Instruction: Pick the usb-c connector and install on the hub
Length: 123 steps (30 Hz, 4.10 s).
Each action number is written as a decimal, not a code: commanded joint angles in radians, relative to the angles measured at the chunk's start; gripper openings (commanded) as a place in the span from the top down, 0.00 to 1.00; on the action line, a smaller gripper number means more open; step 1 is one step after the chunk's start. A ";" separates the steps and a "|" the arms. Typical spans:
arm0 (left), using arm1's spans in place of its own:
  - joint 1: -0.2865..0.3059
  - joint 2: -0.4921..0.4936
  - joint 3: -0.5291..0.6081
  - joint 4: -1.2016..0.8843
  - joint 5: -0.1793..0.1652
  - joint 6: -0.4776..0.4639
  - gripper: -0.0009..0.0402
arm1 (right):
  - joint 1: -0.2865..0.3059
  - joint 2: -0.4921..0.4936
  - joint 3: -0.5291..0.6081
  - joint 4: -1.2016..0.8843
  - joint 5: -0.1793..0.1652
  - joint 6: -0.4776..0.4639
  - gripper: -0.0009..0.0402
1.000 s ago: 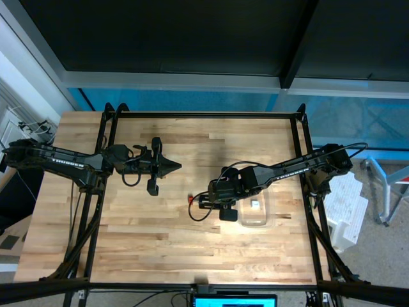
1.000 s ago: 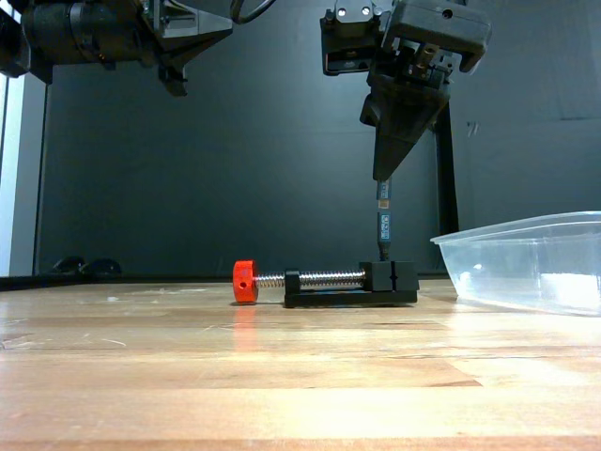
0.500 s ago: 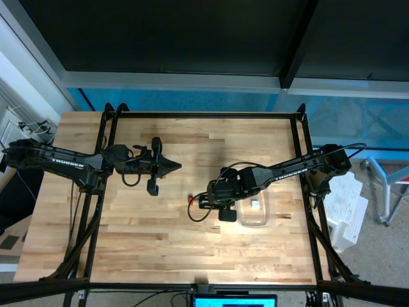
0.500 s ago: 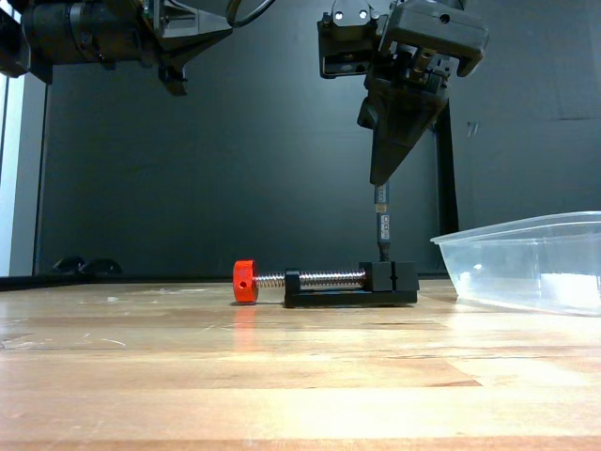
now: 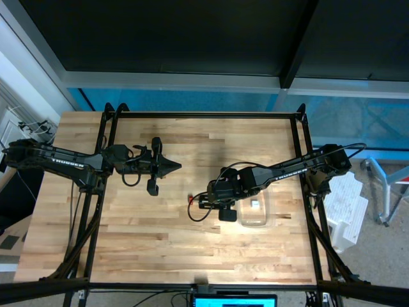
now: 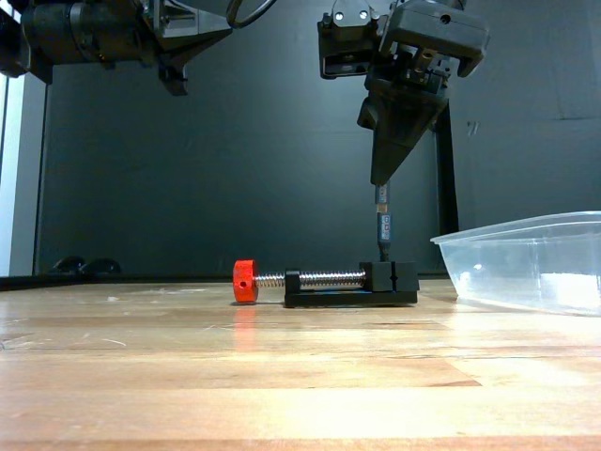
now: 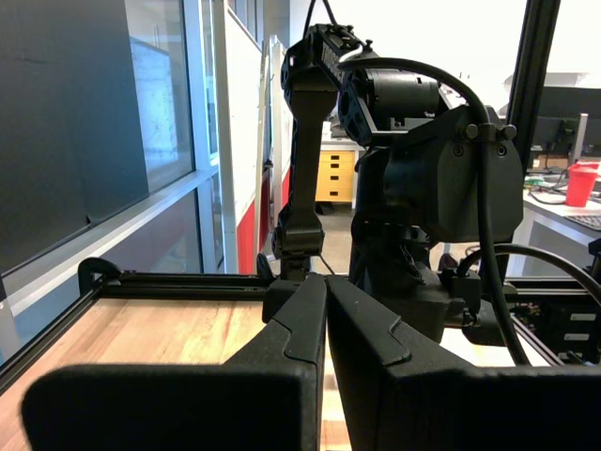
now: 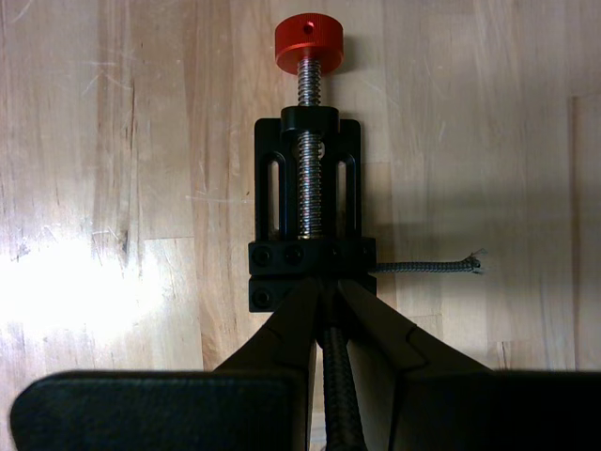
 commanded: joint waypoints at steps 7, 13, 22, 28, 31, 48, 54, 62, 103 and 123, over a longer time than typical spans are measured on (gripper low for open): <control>0.000 0.000 0.000 0.000 0.000 0.000 0.98 | 0.000 -0.005 0.000 -0.004 0.006 -0.001 0.98; 0.000 0.000 0.000 0.000 0.000 0.000 0.98 | 0.000 -0.014 0.000 -0.005 0.006 0.000 0.98; 0.000 0.000 0.000 0.000 0.000 0.000 0.98 | 0.000 -0.016 0.000 -0.002 0.006 -0.001 0.98; 0.000 0.000 0.000 0.000 0.000 0.000 0.98 | 0.000 -0.015 -0.001 0.000 0.006 -0.001 0.98; 0.000 0.000 0.000 0.000 0.000 0.000 0.98 | 0.000 -0.014 -0.001 0.000 0.006 0.000 0.98; 0.000 0.000 0.000 0.000 0.000 0.000 0.98 | 0.000 -0.014 -0.003 -0.004 0.005 0.008 0.98; 0.000 0.000 0.000 0.000 0.000 0.000 0.98 | 0.000 -0.014 -0.008 -0.001 0.005 0.008 0.98; 0.000 0.000 0.000 0.000 0.000 0.000 0.98 | 0.000 -0.014 -0.016 0.005 0.002 0.008 0.98; 0.000 0.000 0.000 0.000 0.000 0.000 0.98 | -0.006 -0.016 -0.106 0.116 -0.002 0.009 0.98; 0.000 0.000 0.000 0.000 0.000 0.000 0.98 | -0.006 -0.028 -0.097 0.125 -0.002 0.008 0.78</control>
